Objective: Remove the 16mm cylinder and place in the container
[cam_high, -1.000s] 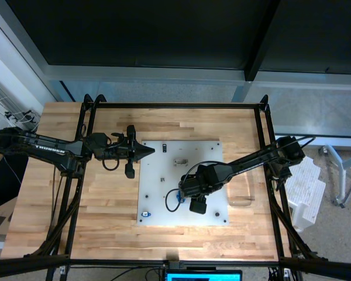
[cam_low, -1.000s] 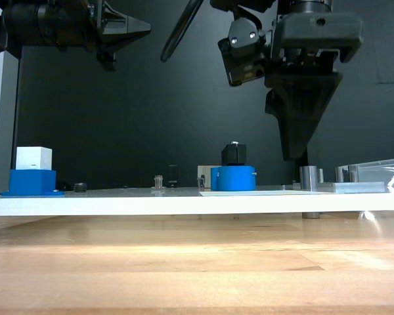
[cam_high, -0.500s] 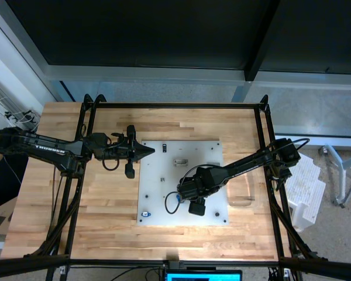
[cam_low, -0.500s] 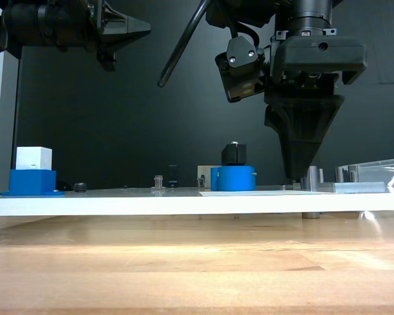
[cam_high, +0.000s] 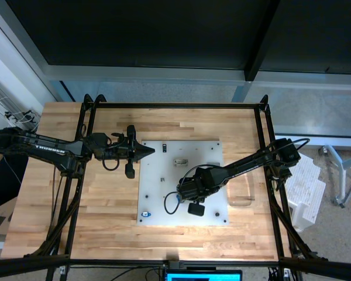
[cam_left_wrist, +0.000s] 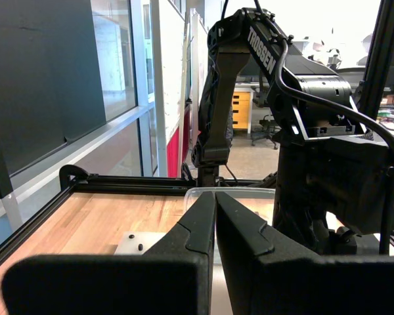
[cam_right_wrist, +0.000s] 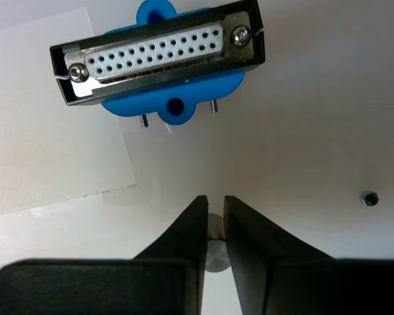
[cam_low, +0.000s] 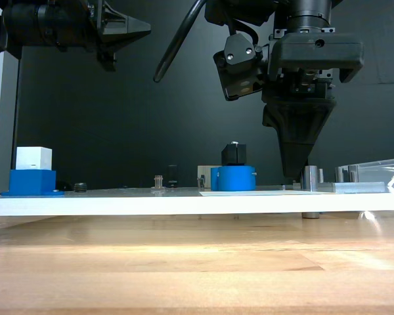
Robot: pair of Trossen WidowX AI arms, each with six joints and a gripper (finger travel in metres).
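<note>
The 16mm cylinder (cam_low: 310, 177) is a short silvery peg standing in the white board (cam_high: 164, 199). It also shows as a metal disc (cam_right_wrist: 215, 254) between the right fingers. My right gripper (cam_low: 295, 174) points straight down at it, fingers drawn in narrow around the peg (cam_right_wrist: 215, 200). From above, the gripper (cam_high: 189, 198) hides the peg. The container (cam_high: 241, 190) is a clear tub just off the board's right edge, also in the low view (cam_low: 374, 172). My left gripper (cam_high: 146, 151) hangs shut, high off the board's left edge (cam_left_wrist: 215, 203).
A blue connector mount (cam_right_wrist: 164, 98) lies just beyond the right fingertips. On the board stand a blue base with a white cube (cam_low: 31, 174), a blue round fixture with a black top (cam_low: 236, 172) and a flat grey block (cam_low: 354, 187). Black frame rails (cam_high: 175, 106) border the table.
The right gripper came down onto the peg over the first half second, then stayed at that height with a slight shift left. The left arm has not moved.
</note>
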